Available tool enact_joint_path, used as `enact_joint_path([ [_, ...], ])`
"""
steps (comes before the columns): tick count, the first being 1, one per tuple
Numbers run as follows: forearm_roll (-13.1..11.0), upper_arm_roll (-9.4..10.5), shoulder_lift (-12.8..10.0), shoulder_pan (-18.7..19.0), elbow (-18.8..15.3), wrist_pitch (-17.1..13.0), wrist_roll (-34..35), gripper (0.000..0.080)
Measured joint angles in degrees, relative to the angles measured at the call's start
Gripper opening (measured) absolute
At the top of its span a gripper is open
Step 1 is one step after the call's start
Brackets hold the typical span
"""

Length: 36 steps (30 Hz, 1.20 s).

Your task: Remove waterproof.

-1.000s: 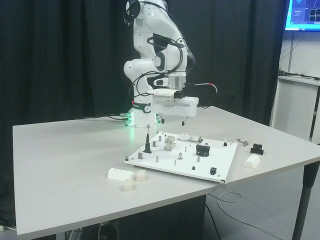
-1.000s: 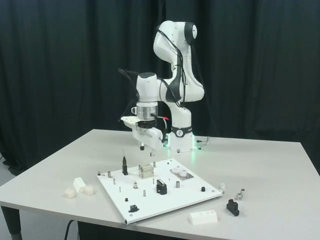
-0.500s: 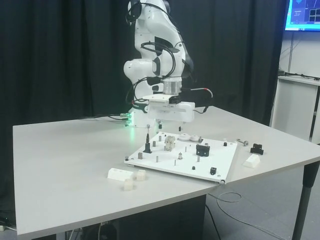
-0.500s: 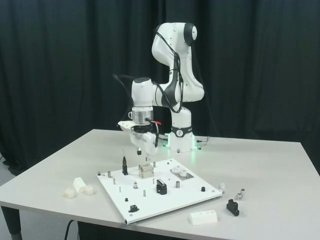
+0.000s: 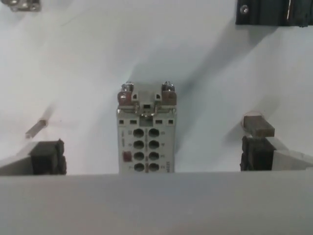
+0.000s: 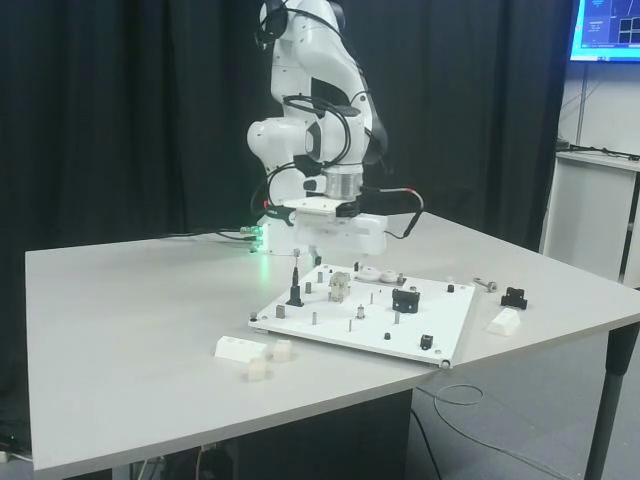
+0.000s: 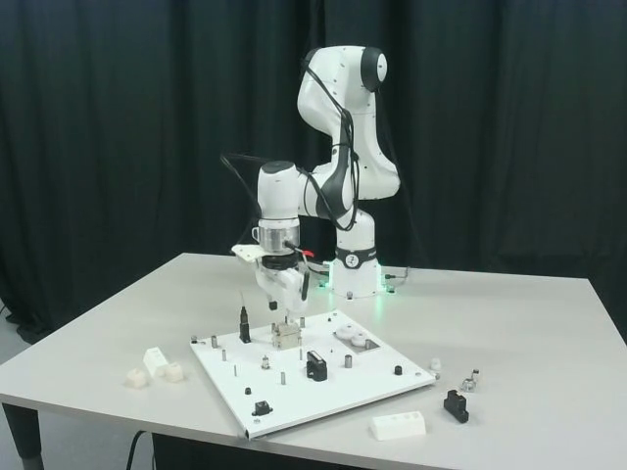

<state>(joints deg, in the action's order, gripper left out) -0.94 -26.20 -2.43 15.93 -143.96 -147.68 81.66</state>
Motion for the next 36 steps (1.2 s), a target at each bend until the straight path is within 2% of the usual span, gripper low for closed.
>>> enact_joint_path([
  [25, -2.99, 0.06, -3.3, 0.09, 0.0, -1.93, 0.02, 0.08],
  [36, -4.08, 0.78, -4.89, 0.49, 0.0, -3.1, 0.01, 0.08],
])
